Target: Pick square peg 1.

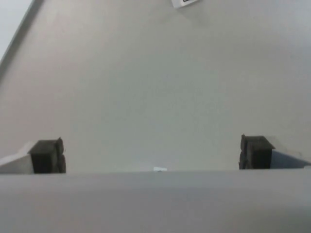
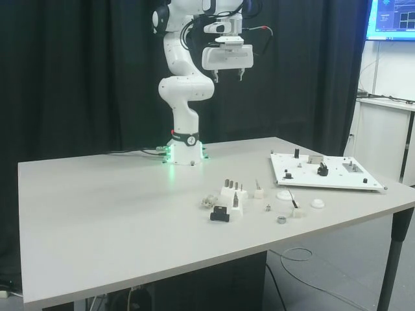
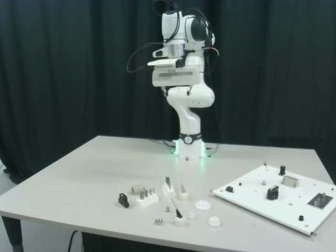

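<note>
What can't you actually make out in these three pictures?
- Square peg 1: the pegs in the white holder are too small to tell apart in either room view.
- The parts: outside the wrist view, which shows only bare table beyond the open fingers.
- White board: its fittings are too small to identify.

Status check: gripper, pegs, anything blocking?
Gripper open, empty, high above grey table. Pegs upright in white holder, untouched. Nothing blocking.
</note>
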Controlling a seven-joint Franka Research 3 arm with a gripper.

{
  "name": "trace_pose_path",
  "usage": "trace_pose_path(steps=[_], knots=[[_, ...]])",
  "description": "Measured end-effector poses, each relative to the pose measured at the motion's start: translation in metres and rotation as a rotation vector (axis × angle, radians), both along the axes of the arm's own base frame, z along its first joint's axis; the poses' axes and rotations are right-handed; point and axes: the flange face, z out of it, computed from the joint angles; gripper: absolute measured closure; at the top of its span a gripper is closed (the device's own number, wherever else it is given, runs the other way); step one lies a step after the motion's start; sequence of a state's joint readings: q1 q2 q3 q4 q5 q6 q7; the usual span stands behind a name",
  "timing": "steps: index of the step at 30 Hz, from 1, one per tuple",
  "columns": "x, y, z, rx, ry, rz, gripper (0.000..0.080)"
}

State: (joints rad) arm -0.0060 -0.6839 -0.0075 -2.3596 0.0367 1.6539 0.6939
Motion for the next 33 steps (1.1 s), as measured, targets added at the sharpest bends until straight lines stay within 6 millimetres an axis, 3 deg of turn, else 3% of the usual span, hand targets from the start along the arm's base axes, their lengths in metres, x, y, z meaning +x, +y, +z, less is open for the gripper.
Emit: trace_pose_path(steps=[33], knots=[[0.0008, -0.0002, -0.0008, -0.001, 0.001, 0.015, 0.0003]])
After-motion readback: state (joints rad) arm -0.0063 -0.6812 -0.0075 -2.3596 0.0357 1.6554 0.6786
